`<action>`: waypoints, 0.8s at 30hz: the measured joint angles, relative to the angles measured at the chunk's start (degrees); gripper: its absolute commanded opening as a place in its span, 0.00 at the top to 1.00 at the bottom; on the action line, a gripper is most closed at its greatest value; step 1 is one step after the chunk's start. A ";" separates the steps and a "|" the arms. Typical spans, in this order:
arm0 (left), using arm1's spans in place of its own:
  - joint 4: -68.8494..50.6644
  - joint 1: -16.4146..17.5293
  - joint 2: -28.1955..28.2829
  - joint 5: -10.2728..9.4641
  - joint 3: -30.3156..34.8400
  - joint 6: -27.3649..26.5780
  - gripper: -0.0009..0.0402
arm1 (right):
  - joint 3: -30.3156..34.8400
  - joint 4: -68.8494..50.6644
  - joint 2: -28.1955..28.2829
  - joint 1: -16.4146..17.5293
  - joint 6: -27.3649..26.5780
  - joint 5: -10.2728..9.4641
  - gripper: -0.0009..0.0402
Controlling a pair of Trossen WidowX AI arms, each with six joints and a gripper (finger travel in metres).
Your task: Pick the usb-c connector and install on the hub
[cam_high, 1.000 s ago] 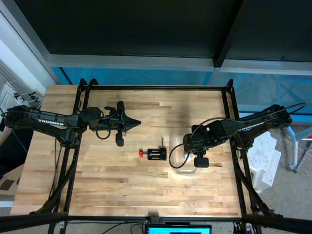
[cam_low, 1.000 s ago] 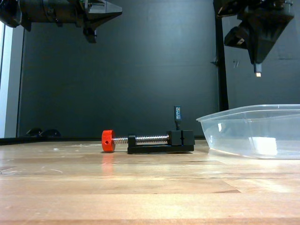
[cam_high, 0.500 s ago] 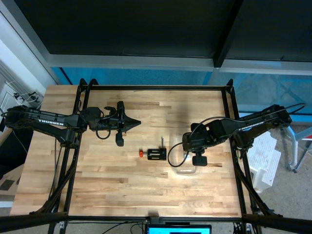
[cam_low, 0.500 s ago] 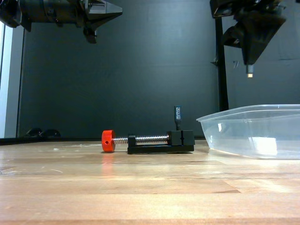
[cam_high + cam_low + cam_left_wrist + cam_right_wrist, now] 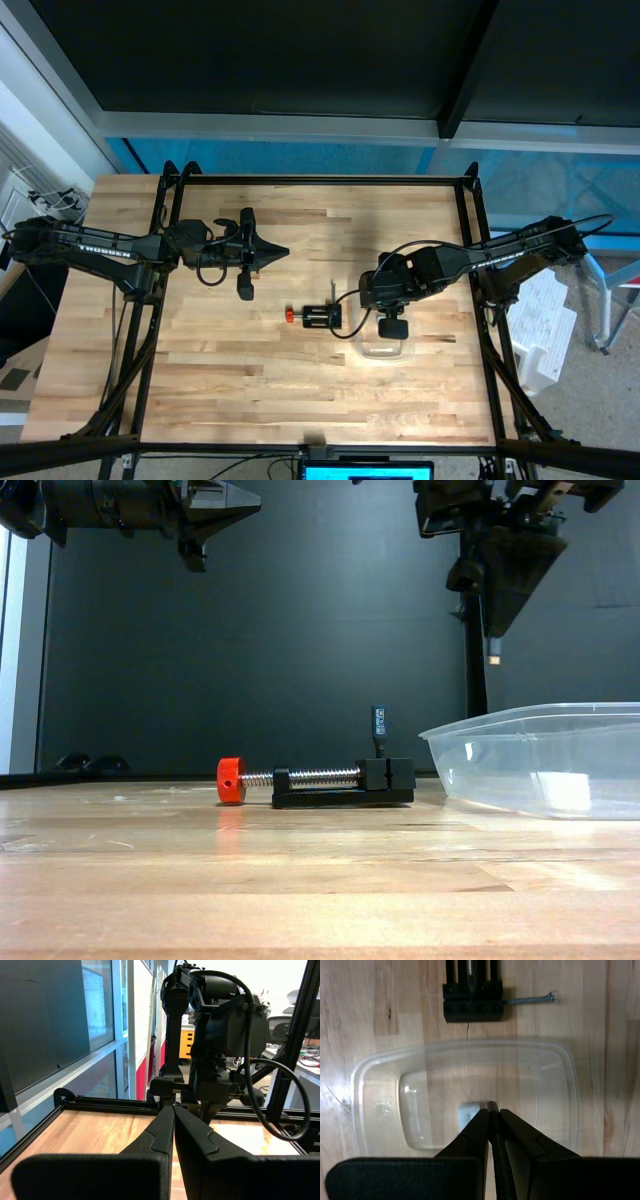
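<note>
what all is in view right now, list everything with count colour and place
hub: one, black with an orange-red knob, on the table near its middle, beside the tray
usb-c connector: one, dark grey, held in the air above the tray
tray: one, clear plastic, on the table
table: one, light wood, inside a black frame
left gripper: one, black, shut and holding nothing, raised over the table's left part
right gripper: one, black, shut on the usb-c connector, raised over the tray

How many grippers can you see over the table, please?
2. The left gripper hovers high, left of the hub; the right gripper hangs above the clear tray, shut on the usb-c connector.
</note>
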 measured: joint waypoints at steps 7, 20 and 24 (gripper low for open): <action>0.00 0.00 -0.02 0.00 0.02 0.00 0.98 | 3.65 -0.07 3.37 -0.66 -0.57 -0.02 0.97; 0.00 0.00 -0.02 -0.02 0.00 0.02 0.98 | 10.16 -0.04 10.32 -1.55 -1.42 -0.02 0.97; 0.00 0.00 -0.02 -0.02 0.02 0.00 0.98 | 12.07 -0.04 12.39 -1.75 -1.70 -0.04 0.97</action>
